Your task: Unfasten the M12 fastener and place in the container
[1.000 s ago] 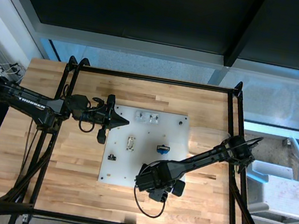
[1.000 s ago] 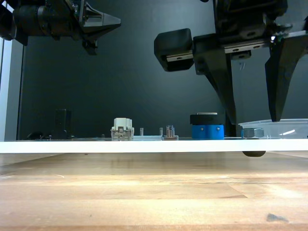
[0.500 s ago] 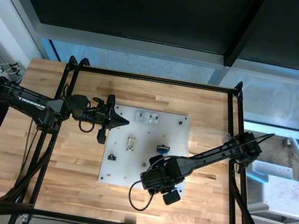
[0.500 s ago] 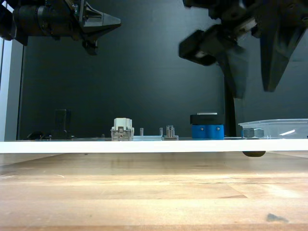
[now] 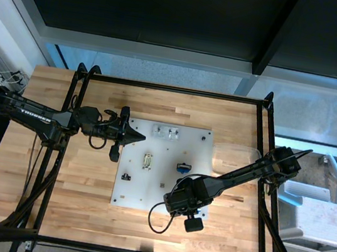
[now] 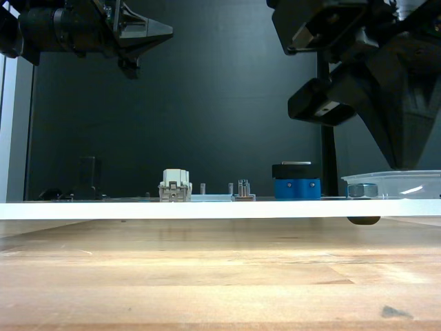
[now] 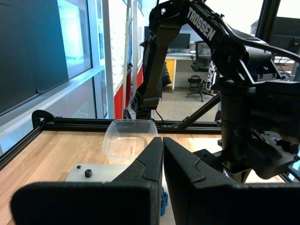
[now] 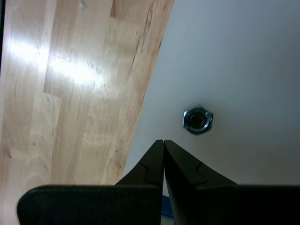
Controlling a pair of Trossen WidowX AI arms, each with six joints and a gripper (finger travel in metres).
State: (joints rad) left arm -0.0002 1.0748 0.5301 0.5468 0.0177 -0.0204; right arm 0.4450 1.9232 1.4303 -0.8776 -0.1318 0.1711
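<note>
The M12 fastener (image 8: 198, 120) is a small silver hex nut with a dark centre. It sits low on the white board (image 5: 131, 184) near the near right edge, on its stud (image 6: 362, 190). My right gripper (image 8: 163, 140) is shut with nothing between its fingers and hangs just above and beside the nut (image 6: 406, 164), over the board's near right part (image 5: 184, 199). The arm hides the nut in the high view. The clear container (image 5: 235, 158) stands on the table right of the board (image 6: 406, 181) and looks empty (image 7: 130, 137). My left gripper (image 5: 141, 137) is shut and parked high at the board's far left (image 6: 169, 29).
A blue-and-black piece (image 6: 296, 187) stands mid-board (image 5: 184, 166). A grey connector (image 6: 174, 187) and small silver posts (image 6: 241, 189) stand left of it. A black frame rail (image 5: 174, 89) runs round the table.
My right gripper stood open with a finger on each side of the nut. It has since risen, turned and shut empty. The nut has stayed in place. The left arm has not moved.
</note>
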